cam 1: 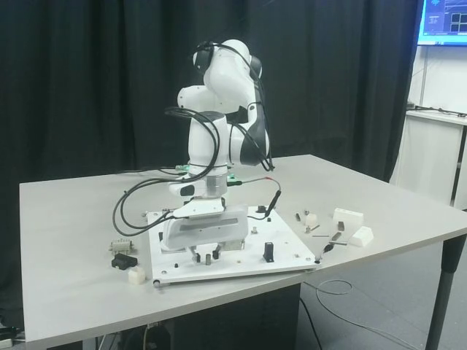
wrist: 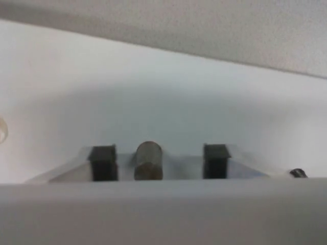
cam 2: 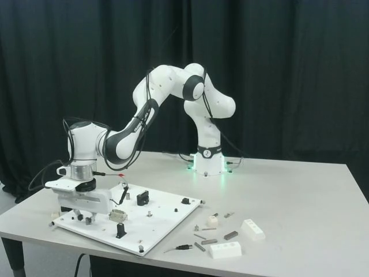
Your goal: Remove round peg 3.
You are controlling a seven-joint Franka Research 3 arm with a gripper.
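Peg (wrist: 148, 161) stands off-centre between the wide-open jaws (wrist: 159, 162), nearer one finger (wrist: 103, 162); closing unevenly could tilt and jam it in the white board (cam 1: 233, 266).

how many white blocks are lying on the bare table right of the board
3: a small block nearest the board, then two larger ones further out. Others may be hidden.

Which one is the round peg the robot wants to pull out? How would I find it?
Find the white board on the grey table, then the claw lowered at its near edge. Between the two black fingertips stands the round peg: a short grey cylinder with a rounded top, unlike the square black tips beside it.
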